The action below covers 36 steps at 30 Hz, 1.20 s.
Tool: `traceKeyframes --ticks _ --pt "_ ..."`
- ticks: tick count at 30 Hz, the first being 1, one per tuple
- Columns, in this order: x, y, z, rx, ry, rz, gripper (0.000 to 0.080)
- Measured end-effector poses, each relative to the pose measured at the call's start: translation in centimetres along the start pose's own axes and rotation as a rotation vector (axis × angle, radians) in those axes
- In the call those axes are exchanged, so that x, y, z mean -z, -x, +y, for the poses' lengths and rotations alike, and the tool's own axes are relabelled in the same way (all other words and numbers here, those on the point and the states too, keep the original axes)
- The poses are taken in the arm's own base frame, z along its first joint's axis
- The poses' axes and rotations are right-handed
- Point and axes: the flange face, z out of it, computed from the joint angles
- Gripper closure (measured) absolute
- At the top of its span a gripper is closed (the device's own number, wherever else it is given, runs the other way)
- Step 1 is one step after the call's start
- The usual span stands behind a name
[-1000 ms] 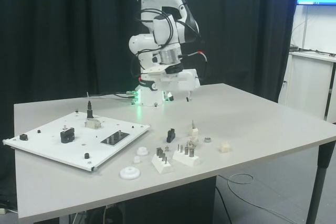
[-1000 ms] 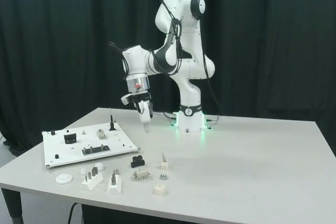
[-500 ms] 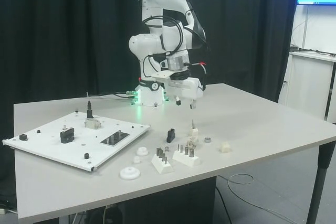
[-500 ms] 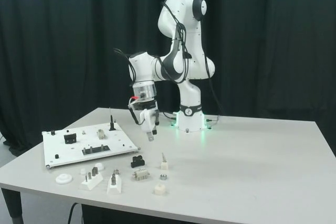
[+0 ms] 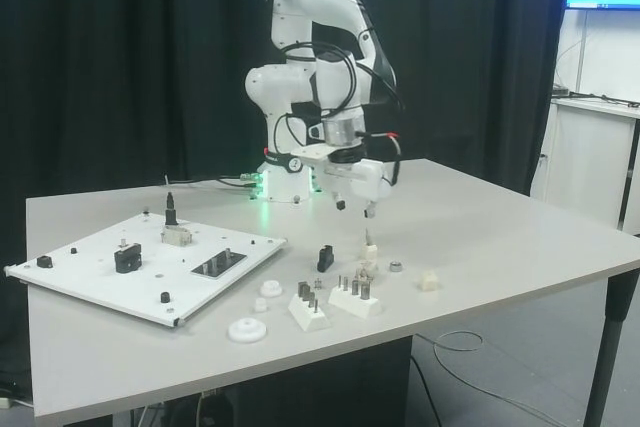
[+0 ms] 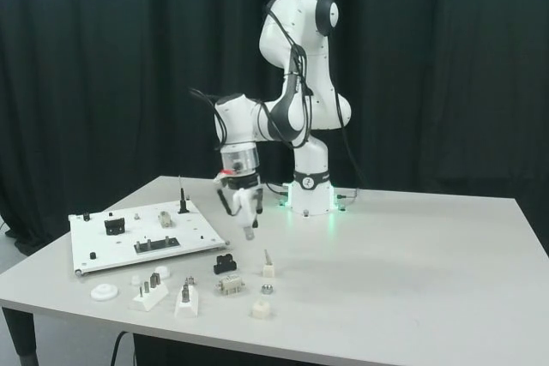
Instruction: Pick Ethernet.
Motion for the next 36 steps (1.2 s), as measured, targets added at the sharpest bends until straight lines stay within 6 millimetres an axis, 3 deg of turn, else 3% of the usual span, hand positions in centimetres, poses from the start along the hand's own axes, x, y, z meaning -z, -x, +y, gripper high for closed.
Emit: traceKeyframes --ticks 6,13,36 --pt "-0.8 0.8 0.4 0.155 0.011 0.008 0.0003" --pt "-1.5 1.3 0.6 0.190 0.007 0.015 0.0003" --pt "-4.8 1.8 1.2 -0.095 0.035 0.005 0.0003"
